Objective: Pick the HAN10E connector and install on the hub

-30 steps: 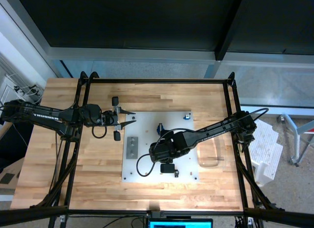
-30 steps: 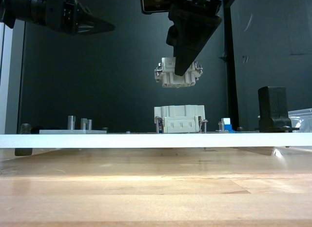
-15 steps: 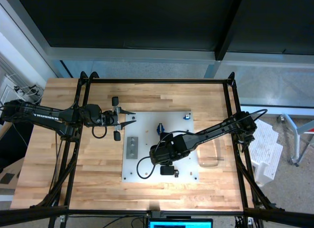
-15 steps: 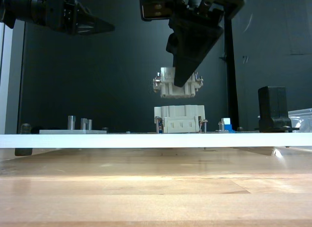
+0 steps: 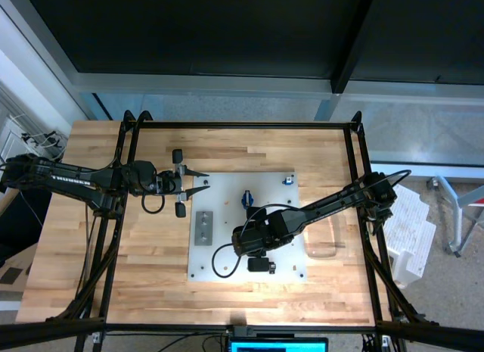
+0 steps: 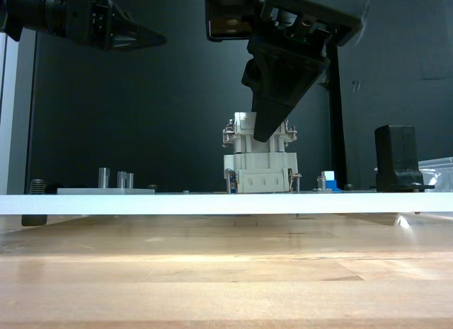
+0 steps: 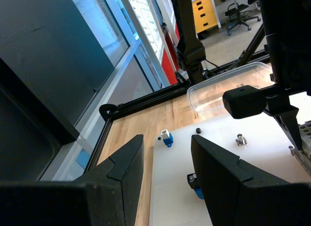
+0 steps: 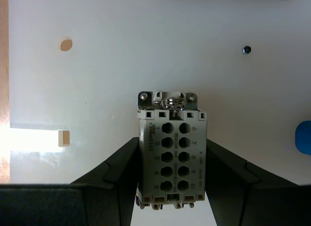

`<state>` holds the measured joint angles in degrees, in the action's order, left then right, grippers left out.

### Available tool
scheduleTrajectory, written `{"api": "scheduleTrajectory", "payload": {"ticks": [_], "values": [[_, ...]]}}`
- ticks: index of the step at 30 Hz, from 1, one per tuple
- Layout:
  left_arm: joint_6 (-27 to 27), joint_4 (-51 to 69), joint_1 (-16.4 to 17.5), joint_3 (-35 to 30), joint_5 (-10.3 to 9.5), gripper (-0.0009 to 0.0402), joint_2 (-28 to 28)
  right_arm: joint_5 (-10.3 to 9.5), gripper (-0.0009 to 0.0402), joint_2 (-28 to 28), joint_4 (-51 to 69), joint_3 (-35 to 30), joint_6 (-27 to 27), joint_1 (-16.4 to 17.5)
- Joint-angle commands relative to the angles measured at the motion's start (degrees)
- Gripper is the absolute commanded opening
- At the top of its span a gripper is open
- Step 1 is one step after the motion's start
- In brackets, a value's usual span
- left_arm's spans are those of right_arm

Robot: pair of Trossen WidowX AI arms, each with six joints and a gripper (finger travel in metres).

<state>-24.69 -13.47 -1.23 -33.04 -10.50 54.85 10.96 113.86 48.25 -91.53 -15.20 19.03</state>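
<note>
While the right gripper (image 6: 263,134) clamps the beige-grey rectangular HAN10E connector (image 6: 239,139), that connector sits directly atop the beige-and-metal rectangular hub (image 6: 260,173). With fingers apart, the left gripper (image 5: 203,182) hovers over the left edge of the white square plate (image 5: 227,261).

HAN10E connector (image 6: 239,135) resting on top of the hub (image 6: 260,172), clamped between the fingers of the right gripper (image 6: 262,133).

The connector is a small beige-grey rectangular insert with metal brackets at both ends. In the low view it stands upright and level, its underside touching the hub's top edge, and its ends line up closely with the hub's ends. The right wrist view shows its face (image 8: 171,155): ten round contact holes in two columns of five, with small numbers beside them and a metal screw clamp at one end. The hub is a beige block of about the same width with metal fittings at its base, fixed upright on the white plate (image 6: 141,203).
</note>
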Motion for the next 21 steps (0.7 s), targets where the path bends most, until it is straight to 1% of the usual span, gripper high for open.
{"api": "scheduleTrajectory", "payload": {"ticks": [1, 16, 21], "values": [[-0.02, -0.04, 0.00, -0.02, 0.00, 0.0131, 0.00, 0.00, 0.0064, 0.04, 0.02, 0.09, 0.90, 0.00], [-0.02, -0.02, 0.02, -0.02, 0.00, 0.0131, 0.00, 0.07, 0.0064, 0.04, -0.39, 1.14, 2.21, -0.17], [-0.02, -0.02, 0.02, -0.02, 0.00, 0.0131, 0.00, -0.07, 0.0064, 0.04, -3.21, 3.30, 2.14, -0.17]]}}
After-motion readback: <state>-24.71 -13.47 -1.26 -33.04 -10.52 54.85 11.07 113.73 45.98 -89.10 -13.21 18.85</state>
